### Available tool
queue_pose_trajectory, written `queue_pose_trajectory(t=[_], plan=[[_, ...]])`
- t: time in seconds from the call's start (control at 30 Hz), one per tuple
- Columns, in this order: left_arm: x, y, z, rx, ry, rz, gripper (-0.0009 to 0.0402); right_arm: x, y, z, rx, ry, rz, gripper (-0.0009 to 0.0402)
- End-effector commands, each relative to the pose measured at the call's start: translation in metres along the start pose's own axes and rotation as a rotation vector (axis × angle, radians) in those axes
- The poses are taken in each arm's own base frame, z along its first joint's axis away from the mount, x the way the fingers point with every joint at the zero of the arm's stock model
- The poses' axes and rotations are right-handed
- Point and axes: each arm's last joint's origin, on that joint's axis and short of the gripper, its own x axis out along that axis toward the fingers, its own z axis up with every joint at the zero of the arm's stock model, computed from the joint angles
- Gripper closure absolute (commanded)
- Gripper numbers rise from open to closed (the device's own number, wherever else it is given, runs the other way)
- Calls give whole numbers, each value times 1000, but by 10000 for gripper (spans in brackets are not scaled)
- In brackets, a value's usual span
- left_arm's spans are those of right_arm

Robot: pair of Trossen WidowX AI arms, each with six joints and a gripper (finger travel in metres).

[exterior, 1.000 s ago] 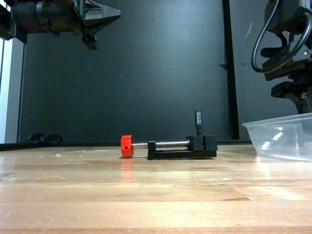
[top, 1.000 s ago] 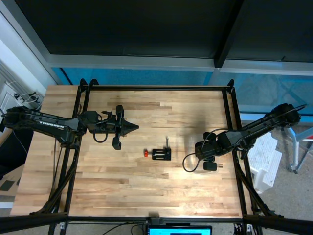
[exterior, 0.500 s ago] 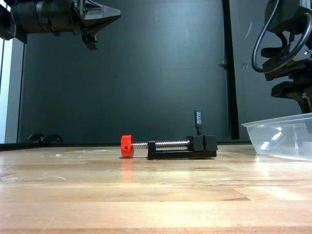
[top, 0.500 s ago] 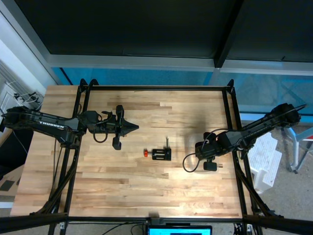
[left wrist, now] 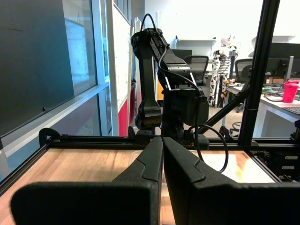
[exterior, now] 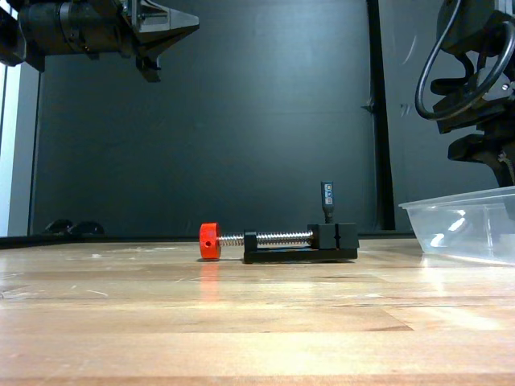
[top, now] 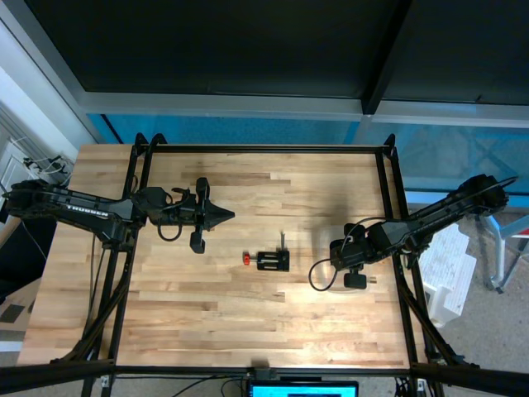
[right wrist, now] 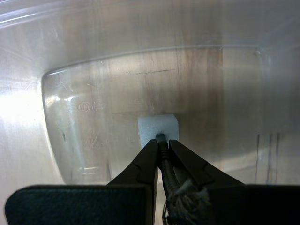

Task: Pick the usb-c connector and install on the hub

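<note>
The hub (top: 273,260) is a small black block lying mid-table, with its red-orange knob (exterior: 210,240) to the left and a thin grey stem (exterior: 327,201) standing up. My right gripper (right wrist: 159,140) reaches down into the clear tray (exterior: 467,227), right of the hub. It is shut on a thin dark piece that ends in a small white square, the usb-c connector (right wrist: 158,127), at the fingertips just above the tray floor. My left gripper (top: 225,215) hangs shut and empty, high above the table to the hub's left, and shows again in the left wrist view (left wrist: 162,140).
A black frame (top: 264,150) borders the wooden table. The tray's clear walls (right wrist: 61,98) closely surround the right gripper. The right arm's cable loop (top: 321,277) hangs between the hub and the tray. Bare wood lies in front of the hub.
</note>
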Motion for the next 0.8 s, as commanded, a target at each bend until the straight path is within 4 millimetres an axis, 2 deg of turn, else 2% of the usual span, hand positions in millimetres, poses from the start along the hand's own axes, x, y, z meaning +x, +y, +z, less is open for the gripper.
queue_pose_trajectory(t=[0.03, 0.8], plan=[[0, 0, 0, 0, 0, 0, 393, -1, 0, 1, 0, -3, 1, 390], [0, 0, 0, 0, 0, 0, 393, -27, 1, 9, -2, 6, -5, 390]])
